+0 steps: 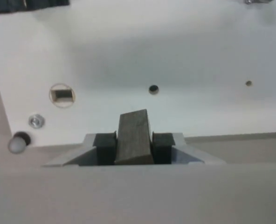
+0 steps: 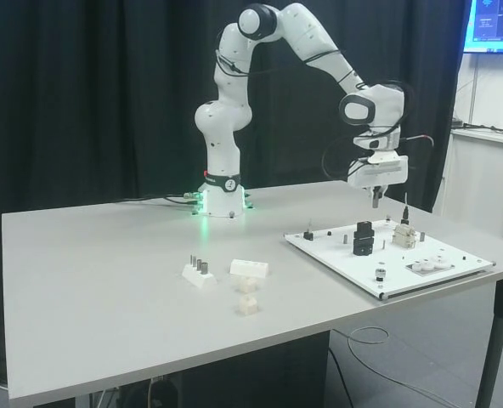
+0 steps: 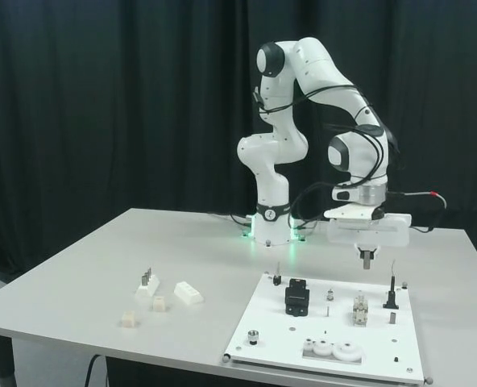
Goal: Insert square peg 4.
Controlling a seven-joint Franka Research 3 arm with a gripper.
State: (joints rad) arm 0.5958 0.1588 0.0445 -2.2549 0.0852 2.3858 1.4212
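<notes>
Square peg (image 1: 134, 137) clenched in the gripper (image 1: 134, 148), above the white board (image 1: 184, 60).

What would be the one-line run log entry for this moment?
gripper: shut on peg | position: in air above white board | square hole: empty | insertion: not yet done

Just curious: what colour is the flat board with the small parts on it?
White; the board shows best in the second room view.

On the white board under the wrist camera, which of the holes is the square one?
The square hole is the one with a faint ring drawn around it, beside the screw. The round hole sits beyond the held square peg.
</notes>
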